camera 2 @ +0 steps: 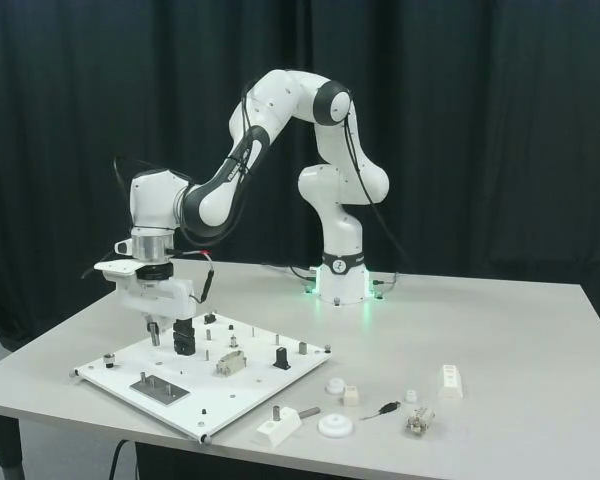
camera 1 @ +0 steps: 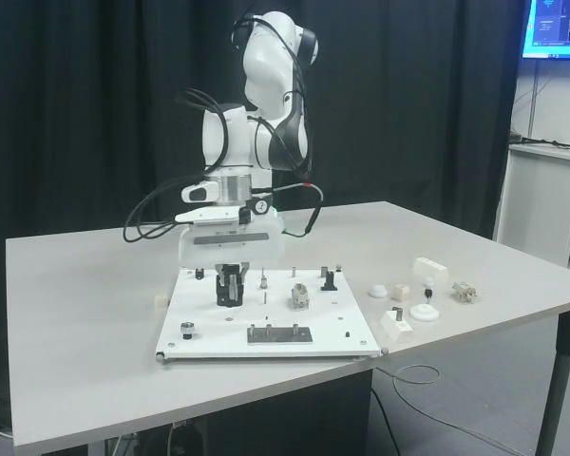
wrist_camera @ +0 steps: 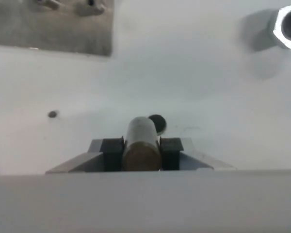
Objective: Place round peg 4.
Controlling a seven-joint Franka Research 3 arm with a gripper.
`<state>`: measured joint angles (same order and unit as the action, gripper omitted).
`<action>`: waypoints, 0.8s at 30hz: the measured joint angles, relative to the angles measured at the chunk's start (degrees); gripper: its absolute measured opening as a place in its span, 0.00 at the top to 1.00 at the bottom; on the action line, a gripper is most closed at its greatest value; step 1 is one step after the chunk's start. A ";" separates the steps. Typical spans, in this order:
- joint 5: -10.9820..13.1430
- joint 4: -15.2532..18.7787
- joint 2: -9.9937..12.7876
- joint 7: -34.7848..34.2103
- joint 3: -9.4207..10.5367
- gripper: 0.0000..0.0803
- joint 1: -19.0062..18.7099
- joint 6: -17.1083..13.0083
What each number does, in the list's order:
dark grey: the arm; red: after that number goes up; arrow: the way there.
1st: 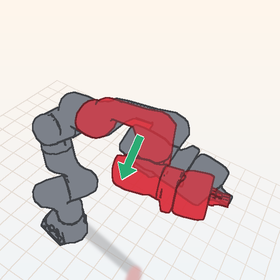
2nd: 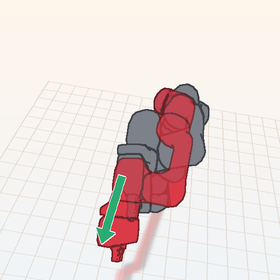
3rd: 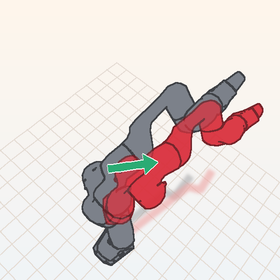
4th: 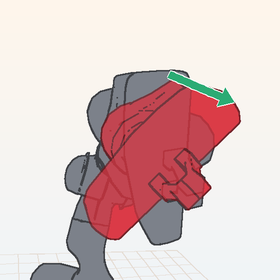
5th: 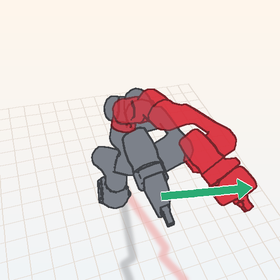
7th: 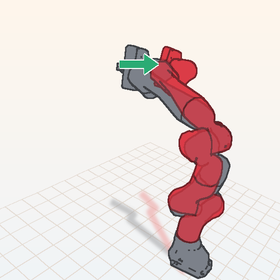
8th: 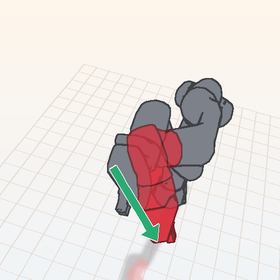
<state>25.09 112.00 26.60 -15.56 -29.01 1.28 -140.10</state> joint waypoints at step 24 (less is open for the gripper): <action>2.19 -0.19 -1.70 -0.47 0.46 0.81 -8.41 0.19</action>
